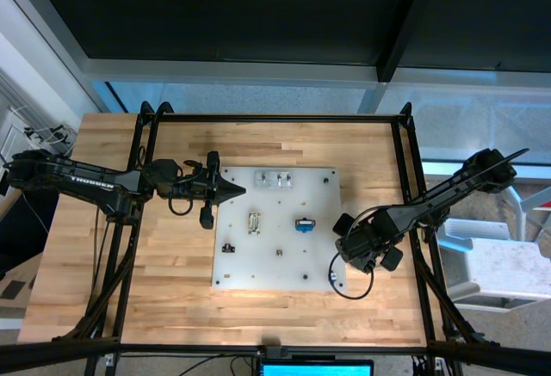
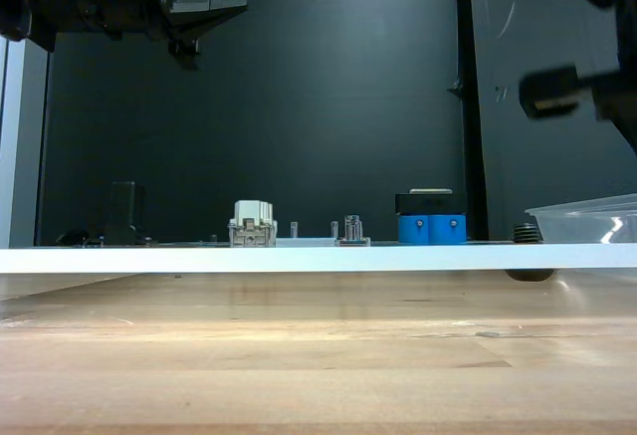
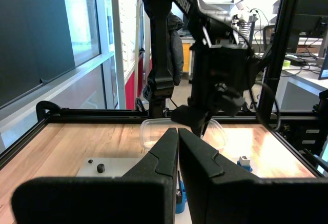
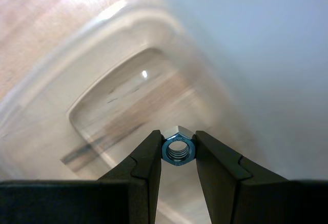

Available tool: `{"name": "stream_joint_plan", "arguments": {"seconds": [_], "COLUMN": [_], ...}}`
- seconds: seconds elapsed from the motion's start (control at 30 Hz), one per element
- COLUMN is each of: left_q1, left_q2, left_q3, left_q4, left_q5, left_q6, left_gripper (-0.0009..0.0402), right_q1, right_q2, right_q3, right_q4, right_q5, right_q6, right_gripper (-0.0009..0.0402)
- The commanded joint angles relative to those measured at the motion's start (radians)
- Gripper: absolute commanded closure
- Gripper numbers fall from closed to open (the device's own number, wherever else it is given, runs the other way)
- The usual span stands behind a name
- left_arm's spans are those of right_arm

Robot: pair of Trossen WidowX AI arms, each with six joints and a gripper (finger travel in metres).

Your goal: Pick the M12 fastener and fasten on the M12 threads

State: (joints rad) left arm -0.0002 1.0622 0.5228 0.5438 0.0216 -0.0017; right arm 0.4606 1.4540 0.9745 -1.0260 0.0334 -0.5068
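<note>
In the right wrist view a small silver M12 nut (image 4: 178, 149) sits clamped between my right gripper's (image 4: 178, 155) black fingers, its threaded hole facing the camera, above the clear tray (image 4: 102, 96). From above, the right gripper (image 1: 351, 251) hangs just off the right edge of the white board (image 1: 258, 268). The black ribbed stud (image 2: 525, 233) stands on the board with its ribs showing, in front of the tray (image 2: 587, 218). My left gripper (image 1: 237, 190) is shut on nothing and held high over the board's left edge, pointing right.
On the board stand a blue connector block (image 1: 303, 224), a beige connector (image 2: 252, 224), a silver post (image 1: 278, 252) and a clear fixture (image 1: 275, 178) at the back. The black frame rails (image 1: 275, 119) run around the table.
</note>
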Motion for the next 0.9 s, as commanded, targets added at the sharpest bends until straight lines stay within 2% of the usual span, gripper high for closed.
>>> {"name": "stream_joint_plan", "arguments": {"seconds": [0.03, 0.3, 0.73, 0.9], "left_q1": [0.0, 0.0, 0.0, 0.0], "left_q2": [0.0, 0.0, 0.0, 0.0], "left_q3": [0.0, 0.0, 0.0, 0.0], "left_q4": [0.0, 0.0, 0.0, 0.0], "left_q5": [0.0, 0.0, 0.0, 0.0], "left_q6": [0.0, 0.0, 0.0, 0.0], "left_gripper": [0.0393, 0.0393, 0.0393, 0.0393], "right_q1": [0.0, -0.001, -0.001, -0.001], "right_q2": [0.029, 0.162, 0.401, 0.484], "right_q3": [0.078, 0.277, 0.555, 0.641], "right_q4": [-0.058, -0.152, -0.17, -0.181], "right_q5": [0.001, 0.001, 0.001, 0.001], "right_q6": [-0.08, -0.28, -0.299, -0.392], "right_gripper": [0.0375, 0.0375, 0.0375, 0.0375]}}
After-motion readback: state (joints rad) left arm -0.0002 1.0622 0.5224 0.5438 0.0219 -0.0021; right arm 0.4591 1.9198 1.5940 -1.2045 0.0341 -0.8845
